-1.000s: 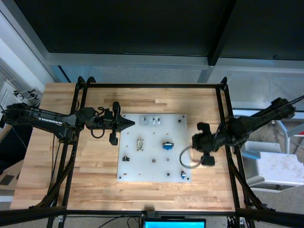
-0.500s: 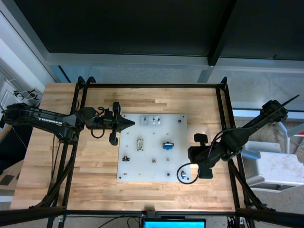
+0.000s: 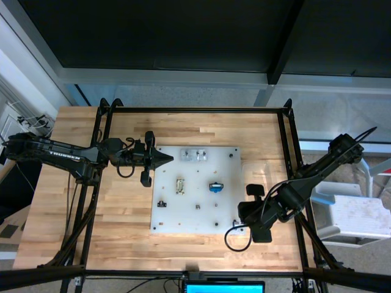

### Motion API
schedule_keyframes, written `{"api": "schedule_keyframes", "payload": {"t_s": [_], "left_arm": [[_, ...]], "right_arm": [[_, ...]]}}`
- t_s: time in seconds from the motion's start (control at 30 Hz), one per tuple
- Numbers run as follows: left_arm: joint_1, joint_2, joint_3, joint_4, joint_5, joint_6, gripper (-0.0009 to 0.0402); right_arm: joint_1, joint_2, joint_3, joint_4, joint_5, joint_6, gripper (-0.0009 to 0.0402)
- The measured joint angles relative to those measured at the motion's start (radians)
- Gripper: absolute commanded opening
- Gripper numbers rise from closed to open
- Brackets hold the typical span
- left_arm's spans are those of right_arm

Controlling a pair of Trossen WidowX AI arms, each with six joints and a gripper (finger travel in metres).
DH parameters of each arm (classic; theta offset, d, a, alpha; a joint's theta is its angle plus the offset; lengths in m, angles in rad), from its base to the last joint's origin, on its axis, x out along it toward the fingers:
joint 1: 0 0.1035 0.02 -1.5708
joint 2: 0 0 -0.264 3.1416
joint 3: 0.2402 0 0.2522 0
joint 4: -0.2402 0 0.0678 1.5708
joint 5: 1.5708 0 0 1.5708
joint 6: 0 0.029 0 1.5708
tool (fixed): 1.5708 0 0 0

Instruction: Remove the rj45 connector and place it in the container

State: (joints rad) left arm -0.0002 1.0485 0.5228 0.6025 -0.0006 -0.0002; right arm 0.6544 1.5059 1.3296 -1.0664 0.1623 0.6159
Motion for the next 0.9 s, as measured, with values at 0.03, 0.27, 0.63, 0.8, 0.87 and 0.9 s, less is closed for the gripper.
{"api": "schedule_keyframes", "payload": {"t_s": [0.03,0.27,0.63,0.8,0.87,0.9], "left_arm": [[0.0,0.0,0.0,0.0,0.0,0.0,0.0001],[0.0,0.0,0.0,0.0,0.0,0.0,0.0001],[0.0,0.0,0.0,0.0,0.0,0.0,0.0001],[0.0,0.001,0.0,0.0,0.0,0.0,0.0001],[0.0,0.001,0.0,0.0,0.0,0.0,0.0001],[0.0,0.001,0.0,0.0,0.0,0.0,0.0001]], "right_arm": [[0.001,0.005,0.0,0.0,0.0,0.0,0.0],[0.012,0.022,0.004,0.001,-0.002,0.008,0.0017],[0.021,0.064,0.004,0.016,-0.003,0.011,0.0164],[0.021,0.096,0.003,0.026,0.002,0.027,0.0182],[0.022,0.11,0.003,0.038,0.002,0.03,0.018],[0.022,0.117,0.003,0.042,0.002,0.03,0.0181]]}}
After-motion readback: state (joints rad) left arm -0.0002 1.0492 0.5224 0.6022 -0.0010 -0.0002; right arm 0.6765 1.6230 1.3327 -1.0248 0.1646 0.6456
